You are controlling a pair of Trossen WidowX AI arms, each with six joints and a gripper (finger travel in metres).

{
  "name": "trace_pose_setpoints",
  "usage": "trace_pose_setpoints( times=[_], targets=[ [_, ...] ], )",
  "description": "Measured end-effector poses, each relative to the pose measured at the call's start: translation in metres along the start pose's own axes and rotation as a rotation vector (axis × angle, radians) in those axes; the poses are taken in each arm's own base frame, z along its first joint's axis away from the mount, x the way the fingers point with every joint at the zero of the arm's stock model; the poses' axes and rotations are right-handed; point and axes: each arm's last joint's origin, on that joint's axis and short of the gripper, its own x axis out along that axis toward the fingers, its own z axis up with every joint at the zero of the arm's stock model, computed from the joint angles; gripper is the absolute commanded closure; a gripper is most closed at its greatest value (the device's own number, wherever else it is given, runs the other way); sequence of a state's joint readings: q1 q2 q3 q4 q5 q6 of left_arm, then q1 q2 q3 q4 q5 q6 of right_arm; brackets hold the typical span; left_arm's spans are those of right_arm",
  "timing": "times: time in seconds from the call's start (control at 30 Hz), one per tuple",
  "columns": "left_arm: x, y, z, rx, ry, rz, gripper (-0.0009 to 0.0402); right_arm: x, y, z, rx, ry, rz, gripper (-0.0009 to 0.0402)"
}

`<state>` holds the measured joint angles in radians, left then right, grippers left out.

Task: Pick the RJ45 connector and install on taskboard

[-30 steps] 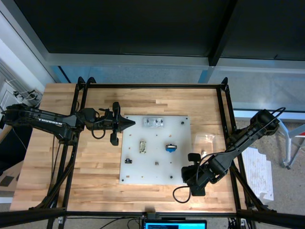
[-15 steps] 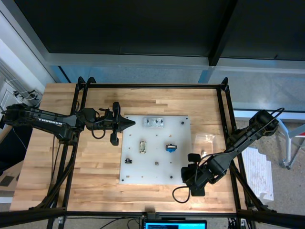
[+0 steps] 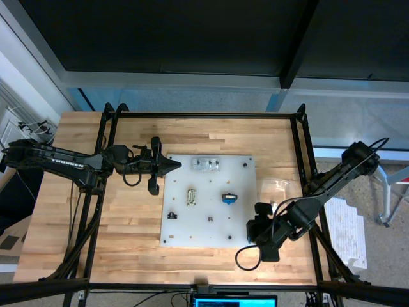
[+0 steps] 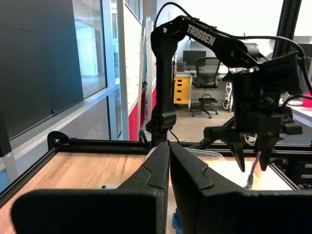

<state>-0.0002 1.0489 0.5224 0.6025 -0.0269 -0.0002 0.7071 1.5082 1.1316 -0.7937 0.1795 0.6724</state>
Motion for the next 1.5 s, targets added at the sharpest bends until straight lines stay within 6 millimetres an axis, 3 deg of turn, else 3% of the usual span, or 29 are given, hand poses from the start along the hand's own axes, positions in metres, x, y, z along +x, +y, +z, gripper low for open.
trace_pose_setpoints(
  times=[0.23, 0.73, 1.5],
  targets=[
    [0.000, 0.000, 0.000, 0.000, 0.000, 0.000, 0.0393, -0.018, -0.006, -0.002, 0.007, -0.008, 0.028, 0.0201],
    [0.000, 0.000, 0.000, 0.000, 0.000, 0.000, 0.0393, -0.023, -0.008, -0.003, 0.009, 0.011, 0.045, 0.0201],
    [0.000, 0.000, 0.000, 0.000, 0.000, 0.000, 0.0393, -0.050, -0.073, 0.029, 0.019, -0.136, -0.011, 0.0201]
  ],
)
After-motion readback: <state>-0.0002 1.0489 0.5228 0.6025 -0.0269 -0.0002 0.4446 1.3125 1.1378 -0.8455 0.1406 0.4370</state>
